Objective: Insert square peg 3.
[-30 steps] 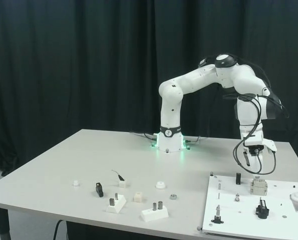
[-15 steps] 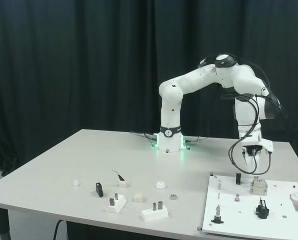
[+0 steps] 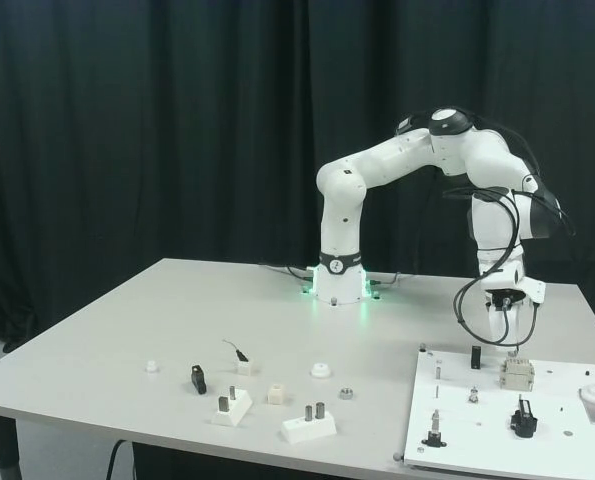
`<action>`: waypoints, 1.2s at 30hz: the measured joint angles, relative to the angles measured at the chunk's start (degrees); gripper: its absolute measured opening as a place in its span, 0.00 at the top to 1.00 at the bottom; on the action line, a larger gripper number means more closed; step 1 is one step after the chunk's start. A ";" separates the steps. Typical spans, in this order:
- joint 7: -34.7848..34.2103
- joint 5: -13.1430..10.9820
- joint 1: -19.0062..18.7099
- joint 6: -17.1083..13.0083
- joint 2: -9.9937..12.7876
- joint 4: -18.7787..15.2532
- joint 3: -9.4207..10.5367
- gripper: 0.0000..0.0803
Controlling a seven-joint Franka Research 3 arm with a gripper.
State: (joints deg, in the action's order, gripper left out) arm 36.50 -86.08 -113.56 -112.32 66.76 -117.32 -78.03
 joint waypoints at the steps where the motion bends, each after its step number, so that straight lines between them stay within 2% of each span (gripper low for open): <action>1: -0.18 -0.04 -0.08 -0.18 0.00 -0.01 0.04 0.86; 14: -2.82 -0.27 -1.10 -2.26 0.00 -0.35 0.37 0.86; 29: -6.92 -0.27 -1.59 -3.08 0.00 -0.73 0.41 0.86; 36: -5.98 -0.27 -1.68 -3.13 0.00 -0.73 0.41 0.86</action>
State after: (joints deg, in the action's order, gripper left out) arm 30.53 -86.34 -115.24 -115.45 66.76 -118.05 -77.62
